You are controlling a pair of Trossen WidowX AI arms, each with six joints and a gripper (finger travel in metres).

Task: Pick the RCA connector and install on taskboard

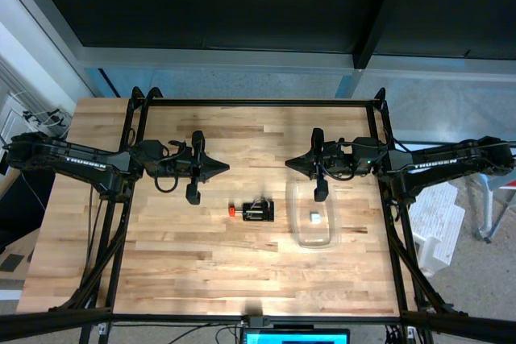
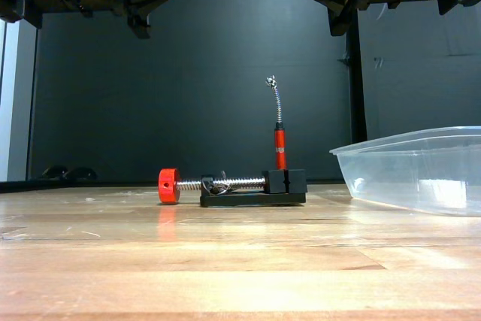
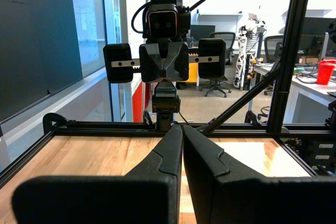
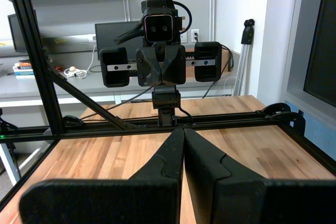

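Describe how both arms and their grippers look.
The left arm and right arm are matte black with white TROSSEN lettering and looping black cables. The left gripper, above the table left of the taskboard, and the right gripper, near the clear tray, have wedge-shaped black fingers tapering to a point.

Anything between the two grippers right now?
No. In the high view the left gripper and right gripper, both shut, face each other above bare table; the taskboard lies toward the near edge, not between them.
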